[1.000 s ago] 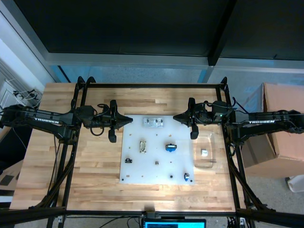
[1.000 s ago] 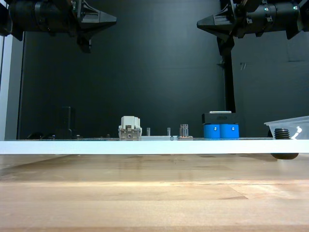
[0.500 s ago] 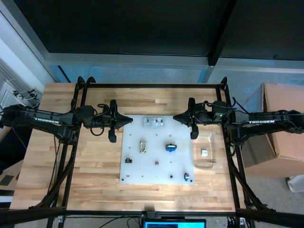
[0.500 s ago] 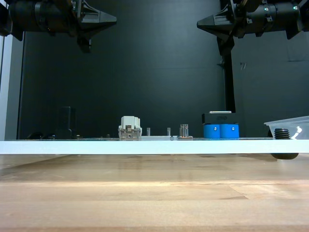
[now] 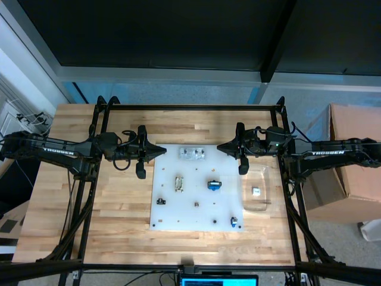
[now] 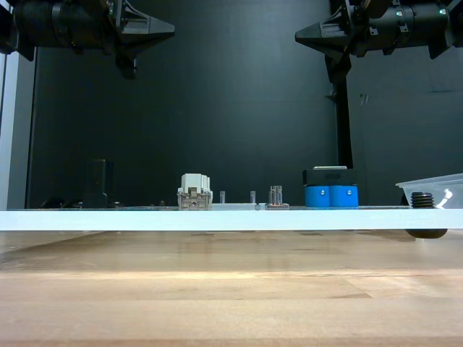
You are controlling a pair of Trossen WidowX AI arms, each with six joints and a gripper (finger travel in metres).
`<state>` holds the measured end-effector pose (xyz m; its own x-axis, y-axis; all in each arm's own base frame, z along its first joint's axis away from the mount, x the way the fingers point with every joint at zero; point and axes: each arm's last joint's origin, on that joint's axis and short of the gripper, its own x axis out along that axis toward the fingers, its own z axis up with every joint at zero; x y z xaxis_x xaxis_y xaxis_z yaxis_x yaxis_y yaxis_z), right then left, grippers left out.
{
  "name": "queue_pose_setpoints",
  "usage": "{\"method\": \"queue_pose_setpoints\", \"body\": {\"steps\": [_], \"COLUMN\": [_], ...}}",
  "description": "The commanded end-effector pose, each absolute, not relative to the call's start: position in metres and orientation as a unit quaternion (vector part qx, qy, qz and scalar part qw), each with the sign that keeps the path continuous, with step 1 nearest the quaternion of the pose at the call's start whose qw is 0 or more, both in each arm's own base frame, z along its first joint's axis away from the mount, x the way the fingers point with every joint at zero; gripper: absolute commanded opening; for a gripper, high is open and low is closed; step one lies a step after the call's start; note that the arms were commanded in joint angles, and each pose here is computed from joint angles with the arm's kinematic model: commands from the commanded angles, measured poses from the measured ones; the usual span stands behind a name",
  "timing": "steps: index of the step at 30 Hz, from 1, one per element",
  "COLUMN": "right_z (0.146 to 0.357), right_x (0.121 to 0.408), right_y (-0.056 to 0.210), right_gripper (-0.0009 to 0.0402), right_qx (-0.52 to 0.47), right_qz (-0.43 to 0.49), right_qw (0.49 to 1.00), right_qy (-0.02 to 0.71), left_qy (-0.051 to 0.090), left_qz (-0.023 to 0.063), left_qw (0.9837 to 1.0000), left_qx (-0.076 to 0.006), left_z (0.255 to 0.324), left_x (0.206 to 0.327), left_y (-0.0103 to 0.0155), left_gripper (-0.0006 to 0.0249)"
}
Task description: Pick the RJ45 connector and install on the taskboard
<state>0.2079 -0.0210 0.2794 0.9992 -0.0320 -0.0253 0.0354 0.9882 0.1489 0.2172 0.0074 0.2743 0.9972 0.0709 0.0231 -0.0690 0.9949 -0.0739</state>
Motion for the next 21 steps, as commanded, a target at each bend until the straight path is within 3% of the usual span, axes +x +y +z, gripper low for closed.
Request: {"method": "queue_pose_setpoints", "body": {"steps": [1, 14, 21], "right_z": [0.279, 0.282, 0.278], "right_x": [0.208, 0.209, 0.209], "right_y": [-0.021, -0.02, -0.006], "right_gripper": [0.0, 0.0, 0.0], "right_qx": [0.075, 0.074, 0.068], "right_qz": [-0.017, -0.014, -0.028], "right_qw": [0.997, 0.997, 0.997], "right_qy": [0.012, -0.005, -0.018], "left_qy": [-0.013, -0.013, -0.013], "left_qz": [0.035, 0.035, 0.035], "left_qw": [0.9986, 0.9986, 0.9986], "left_qx": [-0.0366, -0.0364, -0.0364], "left_z": [0.2743, 0.2743, 0.2743], "left_x": [0.217, 0.217, 0.217], "left_y": [0.0075, 0.0075, 0.0075], "left_gripper": [0.0, 0.0, 0.0]}}
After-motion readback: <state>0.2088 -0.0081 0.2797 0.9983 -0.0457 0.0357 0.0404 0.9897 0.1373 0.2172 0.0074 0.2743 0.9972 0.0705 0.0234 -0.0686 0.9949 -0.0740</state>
